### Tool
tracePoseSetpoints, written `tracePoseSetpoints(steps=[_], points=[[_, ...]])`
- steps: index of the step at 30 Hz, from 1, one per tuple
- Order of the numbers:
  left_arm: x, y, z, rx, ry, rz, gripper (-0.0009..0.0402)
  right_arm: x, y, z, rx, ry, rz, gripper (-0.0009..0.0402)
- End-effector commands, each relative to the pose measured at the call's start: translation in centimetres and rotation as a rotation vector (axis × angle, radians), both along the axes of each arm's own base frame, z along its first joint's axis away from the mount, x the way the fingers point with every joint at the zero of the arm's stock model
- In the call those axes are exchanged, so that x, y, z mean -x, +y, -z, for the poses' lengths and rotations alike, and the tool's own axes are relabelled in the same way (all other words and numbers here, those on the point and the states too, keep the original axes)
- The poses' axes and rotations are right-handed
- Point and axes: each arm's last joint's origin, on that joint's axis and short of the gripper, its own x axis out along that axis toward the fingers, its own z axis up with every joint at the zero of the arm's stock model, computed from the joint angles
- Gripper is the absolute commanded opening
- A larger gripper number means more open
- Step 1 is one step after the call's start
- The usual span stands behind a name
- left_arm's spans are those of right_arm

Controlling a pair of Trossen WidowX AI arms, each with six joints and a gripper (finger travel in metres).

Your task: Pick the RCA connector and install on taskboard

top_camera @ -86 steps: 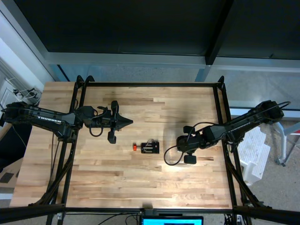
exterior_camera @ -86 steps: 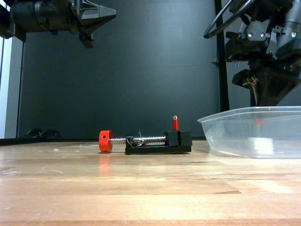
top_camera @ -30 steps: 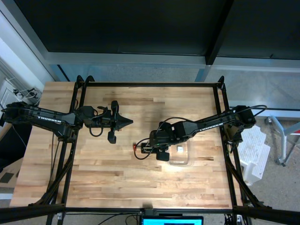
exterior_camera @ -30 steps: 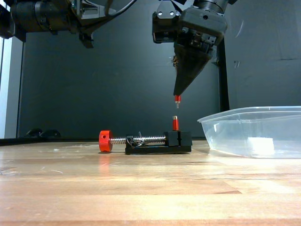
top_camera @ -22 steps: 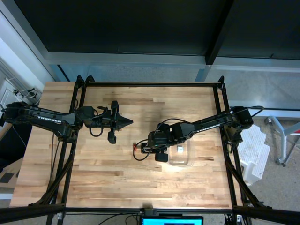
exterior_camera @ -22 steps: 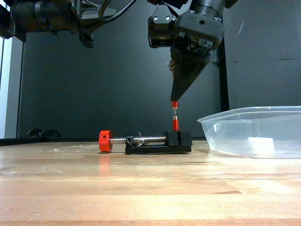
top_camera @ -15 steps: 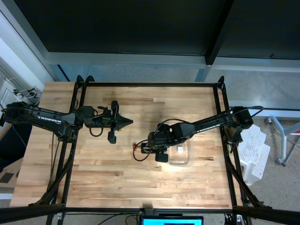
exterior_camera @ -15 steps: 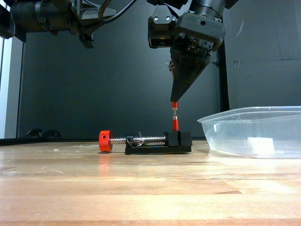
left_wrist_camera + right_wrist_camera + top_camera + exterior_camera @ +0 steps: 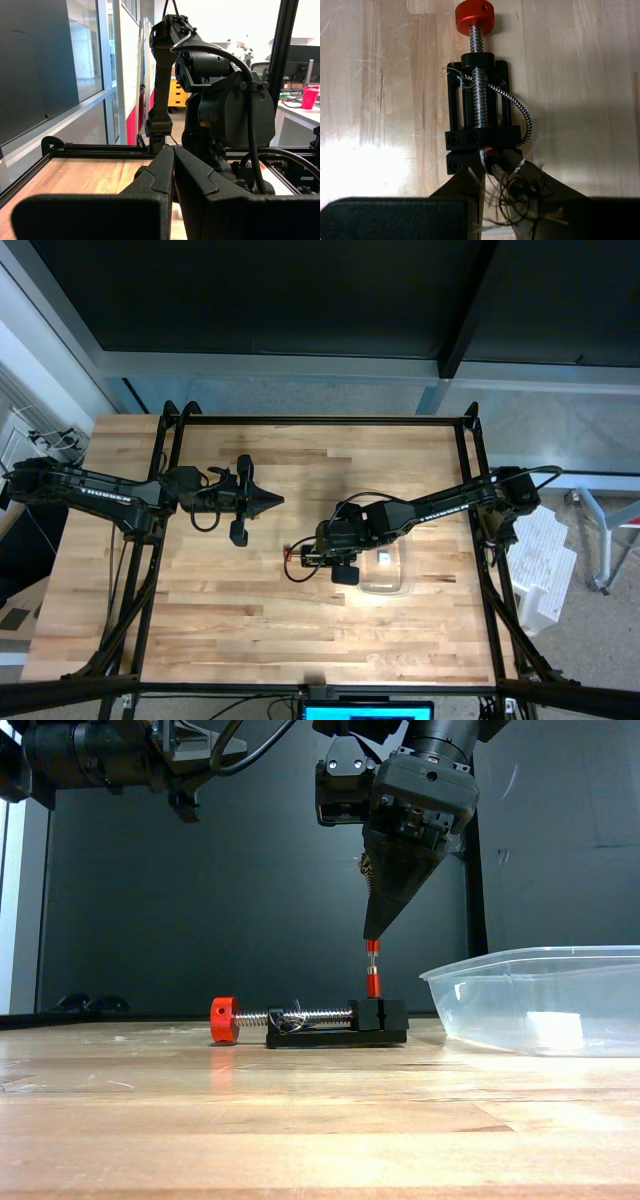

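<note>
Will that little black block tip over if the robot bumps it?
Probably not: the black block lies low and flat on the table. It looks small, so it may slide. The right hand holds a tiny plug above it; the left hand hangs far aside.

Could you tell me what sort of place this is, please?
Probably a robotics lab: a framed wooden table, glass partitions beyond, the left gripper parked high at the left, the right gripper holding the RCA connector over the taskboard.
</note>
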Motion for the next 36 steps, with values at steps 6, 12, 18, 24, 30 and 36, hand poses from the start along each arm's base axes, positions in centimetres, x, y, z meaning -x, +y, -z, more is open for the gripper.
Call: tracePoseSetpoints(steps=[6,12,18,24,30,36], points=[[0.0,0.0,0.0,0.0,0.0,0.0,0.0,0.0,0.0,0.1,0.0,-0.003,-0.001,0.0],[0.0,0.0,0.0,0.0,0.0,0.0,0.0,0.0,0.0,0.1,0.0,-0.004,0.0,0.0],[0.0,0.0,0.0,0.0,0.0,0.0,0.0,0.0,0.0,0.1,0.0,-0.004,0.0,0.0],[0.0,0.0,0.0,0.0,-0.001,0.0,0.0,0.1,0.0,0.5,-0.001,-0.003,0.0,0.0],[0.0,0.0,0.0,0.0,0.0,0.0,0.0,0.2,0.0,1.1,-0.001,-0.009,0.0,0.0],[0.0,0.0,0.0,0.0,-0.001,0.0,0.0,0.2,0.0,1.7,-0.002,-0.018,0.0,0.0]])
